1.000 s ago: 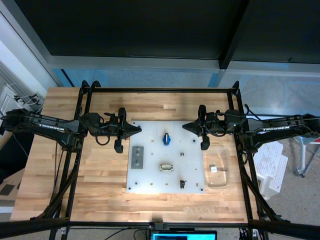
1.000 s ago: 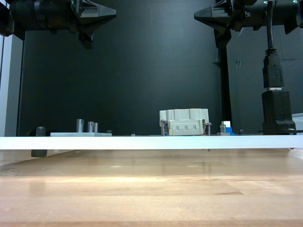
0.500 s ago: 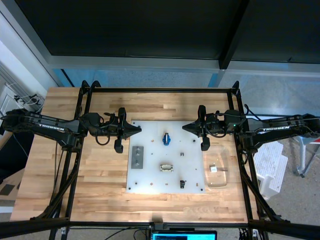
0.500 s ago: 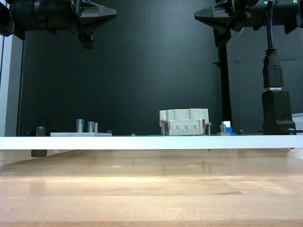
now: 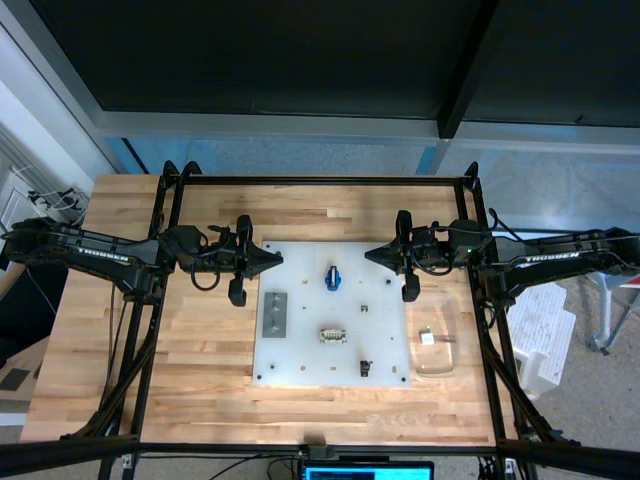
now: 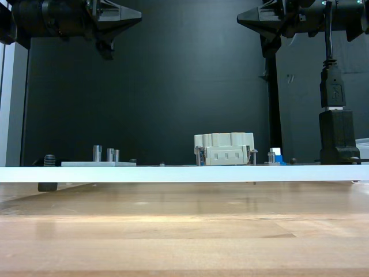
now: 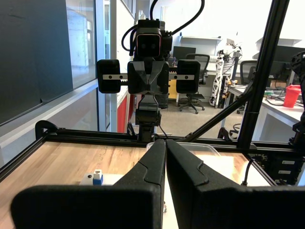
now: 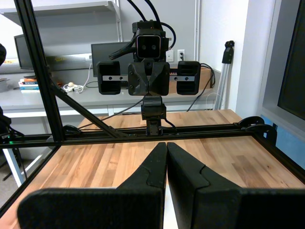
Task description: Pick the USB connector and install on taskboard
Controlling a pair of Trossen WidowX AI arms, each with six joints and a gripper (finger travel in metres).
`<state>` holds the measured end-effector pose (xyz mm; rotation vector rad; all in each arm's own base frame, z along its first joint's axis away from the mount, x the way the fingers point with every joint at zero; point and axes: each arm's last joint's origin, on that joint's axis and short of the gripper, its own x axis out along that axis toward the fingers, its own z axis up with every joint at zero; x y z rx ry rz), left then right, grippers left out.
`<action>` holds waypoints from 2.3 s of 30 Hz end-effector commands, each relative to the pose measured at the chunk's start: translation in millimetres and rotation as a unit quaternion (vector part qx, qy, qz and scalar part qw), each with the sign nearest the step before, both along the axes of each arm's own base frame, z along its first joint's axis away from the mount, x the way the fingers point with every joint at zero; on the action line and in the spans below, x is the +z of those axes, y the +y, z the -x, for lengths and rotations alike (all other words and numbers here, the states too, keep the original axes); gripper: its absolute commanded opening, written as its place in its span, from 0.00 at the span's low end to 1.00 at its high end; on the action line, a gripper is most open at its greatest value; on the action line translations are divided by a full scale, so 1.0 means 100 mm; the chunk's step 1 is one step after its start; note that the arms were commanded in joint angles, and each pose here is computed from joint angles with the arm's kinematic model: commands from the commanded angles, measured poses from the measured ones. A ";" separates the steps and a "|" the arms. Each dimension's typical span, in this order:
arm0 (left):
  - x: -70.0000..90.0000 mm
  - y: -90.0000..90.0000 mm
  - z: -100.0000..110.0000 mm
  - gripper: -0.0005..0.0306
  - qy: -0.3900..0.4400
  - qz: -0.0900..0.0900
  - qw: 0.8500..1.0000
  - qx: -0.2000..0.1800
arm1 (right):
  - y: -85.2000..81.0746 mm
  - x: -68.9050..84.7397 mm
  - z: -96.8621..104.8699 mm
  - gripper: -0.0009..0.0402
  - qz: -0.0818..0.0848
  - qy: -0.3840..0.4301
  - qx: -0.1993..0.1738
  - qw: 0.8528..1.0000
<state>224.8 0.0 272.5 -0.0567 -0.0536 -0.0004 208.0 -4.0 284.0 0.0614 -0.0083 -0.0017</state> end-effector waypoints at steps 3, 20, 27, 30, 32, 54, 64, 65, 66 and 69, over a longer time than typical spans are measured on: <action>0.00 0.00 0.00 0.02 0.000 0.000 1.000 0.000 | 0.00 0.00 0.00 0.02 0.000 0.000 0.000 1.000; 0.00 0.00 0.00 0.02 0.000 0.000 1.000 0.000 | 0.00 0.00 0.00 0.02 0.000 0.001 0.000 1.000; 0.00 0.00 0.00 0.02 0.000 0.000 1.000 0.000 | 0.00 -0.03 0.00 0.02 -0.001 0.013 0.000 1.000; 0.00 0.00 0.00 0.02 0.000 0.000 1.000 0.000 | 0.00 -0.03 0.00 0.02 -0.001 0.013 0.000 1.000; 0.00 0.00 0.00 0.02 0.000 0.000 1.000 0.000 | 0.00 -0.03 0.00 0.02 -0.001 0.013 0.000 1.000; 0.00 0.00 0.00 0.02 0.000 0.000 1.000 0.000 | 0.00 -0.03 0.00 0.02 -0.001 0.013 0.000 1.000; 0.00 0.00 0.00 0.02 0.000 0.000 1.000 0.000 | 0.00 -0.03 0.00 0.02 -0.001 0.013 0.000 1.000; 0.00 0.00 0.00 0.02 0.000 0.000 1.000 0.000 | 0.00 -0.03 0.00 0.02 -0.001 0.013 0.000 1.000; 0.00 0.00 0.00 0.02 0.000 0.000 1.000 0.000 | 0.00 -0.03 0.00 0.02 -0.001 0.013 0.000 1.000; 0.00 0.00 0.00 0.02 0.000 0.000 1.000 0.000 | 0.00 -0.03 0.00 0.02 -0.001 0.013 0.000 1.000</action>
